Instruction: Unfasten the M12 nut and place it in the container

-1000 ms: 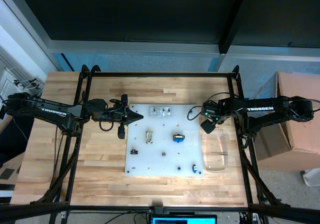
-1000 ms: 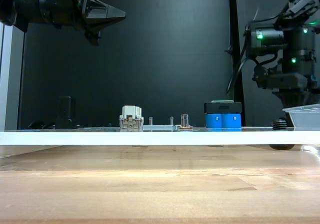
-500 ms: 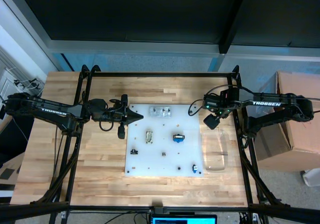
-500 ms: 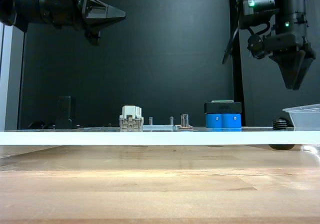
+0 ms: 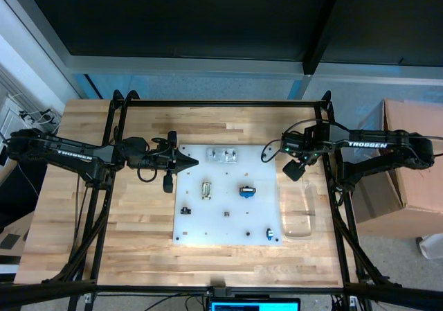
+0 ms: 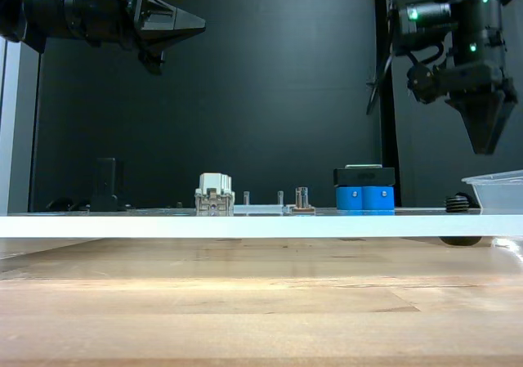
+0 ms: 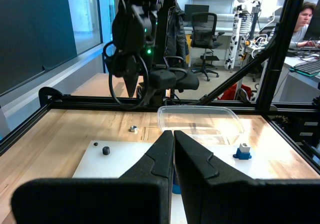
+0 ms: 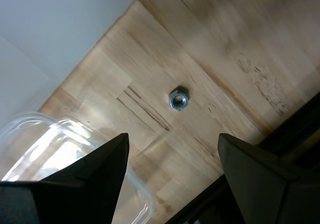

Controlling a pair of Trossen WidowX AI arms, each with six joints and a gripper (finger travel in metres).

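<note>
**Two-arm station, four views.** A butcher-block wooden surface point(image 5: 138, 249) carries a flat white board point(image 5: 208, 221) inside a black frame point(image 5: 221, 104) of thin rails. The M12 nut point(image 8: 178, 99) is a small bright hexagon with a round bore. It lies flat and free on the wood off the board's right edge, toward its far right corner. It is outside the container point(image 6: 498, 191) and apart from its far end. The container is a clear, thin-walled tray with rounded corners and a rolled rim, and it stands on the strip of wood between the board's right edge and the right frame rail. The stud point(image 6: 458, 205) is short, black and ribbed, and stands near the board's near right edge with its ribs exposed. The right gripper point(image 6: 488, 145) hangs pointing down above the nut, raised well off the surface. Its tapered black fingers point(image 8: 90, 179) are spread wide and hold nothing, and the nut shows between them on the wood below. The left gripper point(image 5: 192, 163) reaches level over the board's far left edge, high above it. Its wedge-shaped fingers point(image 7: 195, 159) are pressed together to a point with nothing between them. A blue block point(image 5: 247, 191) and a pale grey connector point(image 5: 205, 190) stand mid-board. Broad bands of wood border the board's left and near edges, out to the frame rails.
</note>
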